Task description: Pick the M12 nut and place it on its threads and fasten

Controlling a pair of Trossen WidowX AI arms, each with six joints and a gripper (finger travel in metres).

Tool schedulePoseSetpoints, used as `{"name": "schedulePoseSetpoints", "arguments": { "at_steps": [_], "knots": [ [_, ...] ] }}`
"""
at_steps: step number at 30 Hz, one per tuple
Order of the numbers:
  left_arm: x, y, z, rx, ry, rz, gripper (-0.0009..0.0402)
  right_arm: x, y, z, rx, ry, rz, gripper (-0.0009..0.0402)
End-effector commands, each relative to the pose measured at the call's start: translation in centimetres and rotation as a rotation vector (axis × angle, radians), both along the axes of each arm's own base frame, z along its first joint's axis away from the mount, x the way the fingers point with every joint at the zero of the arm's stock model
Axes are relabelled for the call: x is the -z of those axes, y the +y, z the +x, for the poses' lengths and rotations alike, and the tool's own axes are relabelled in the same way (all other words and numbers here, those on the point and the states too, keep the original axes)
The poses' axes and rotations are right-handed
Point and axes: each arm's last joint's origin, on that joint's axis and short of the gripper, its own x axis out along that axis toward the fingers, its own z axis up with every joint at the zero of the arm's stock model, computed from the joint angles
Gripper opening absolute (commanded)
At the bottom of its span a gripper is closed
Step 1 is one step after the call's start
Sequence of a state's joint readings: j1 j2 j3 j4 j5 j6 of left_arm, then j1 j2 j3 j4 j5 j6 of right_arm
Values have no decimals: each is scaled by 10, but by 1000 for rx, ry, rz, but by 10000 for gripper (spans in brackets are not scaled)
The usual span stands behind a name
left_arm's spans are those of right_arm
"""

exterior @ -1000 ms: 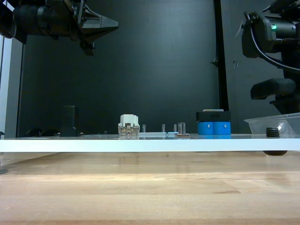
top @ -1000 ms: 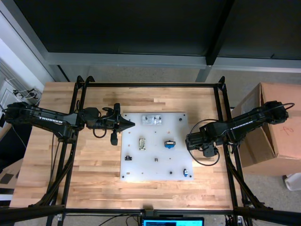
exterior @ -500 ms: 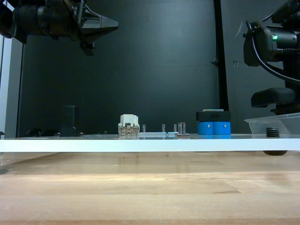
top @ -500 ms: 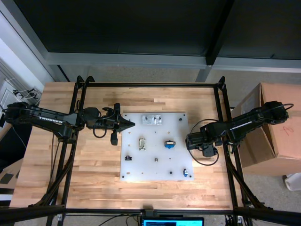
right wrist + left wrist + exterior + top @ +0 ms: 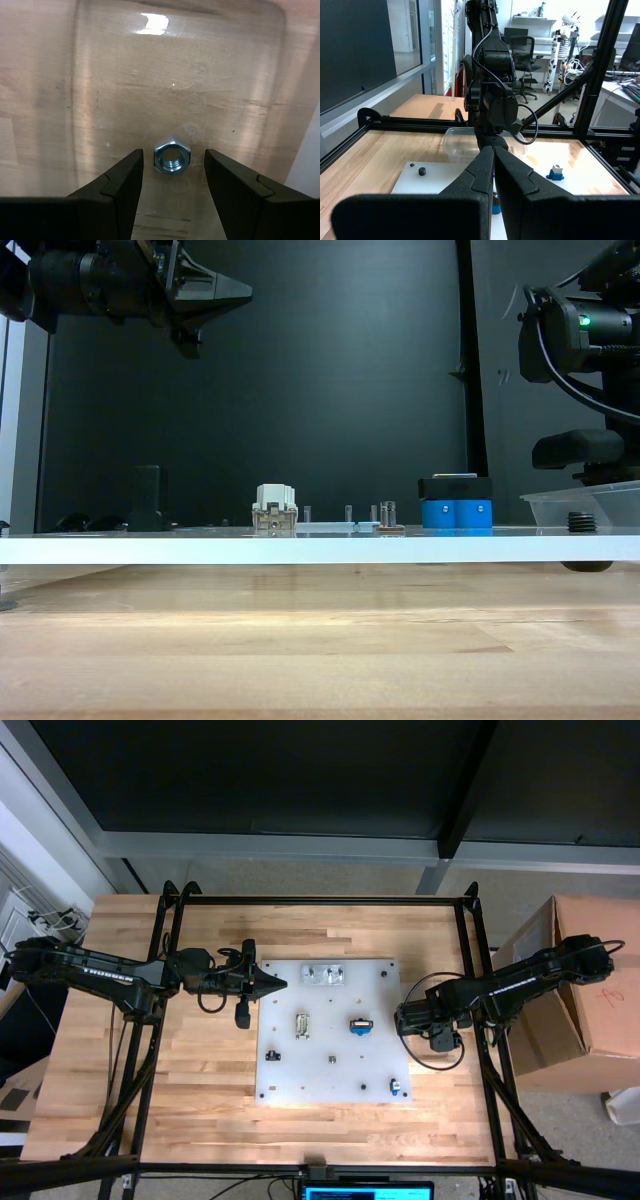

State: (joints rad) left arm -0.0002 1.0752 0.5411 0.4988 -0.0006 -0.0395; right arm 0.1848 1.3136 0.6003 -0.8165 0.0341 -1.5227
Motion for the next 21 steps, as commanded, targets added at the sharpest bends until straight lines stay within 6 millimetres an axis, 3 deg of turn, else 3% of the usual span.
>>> {"name": "schedulePoseSetpoints", "arguments": {
  "at_steps": [1, 10, 21],
  "knots": [
    [0, 0, 0, 0, 0, 0, 0, 0, 0, 0, 0, -1, 1, 169],
    [0, 0, 0, 0, -1, 0, 0, 0, 1, -1, 19, 5, 29, 166],
    [0, 0, 0, 0, -1, 0, 0, 1, 1, -1, 23, 7, 26, 101]
  ]
}}
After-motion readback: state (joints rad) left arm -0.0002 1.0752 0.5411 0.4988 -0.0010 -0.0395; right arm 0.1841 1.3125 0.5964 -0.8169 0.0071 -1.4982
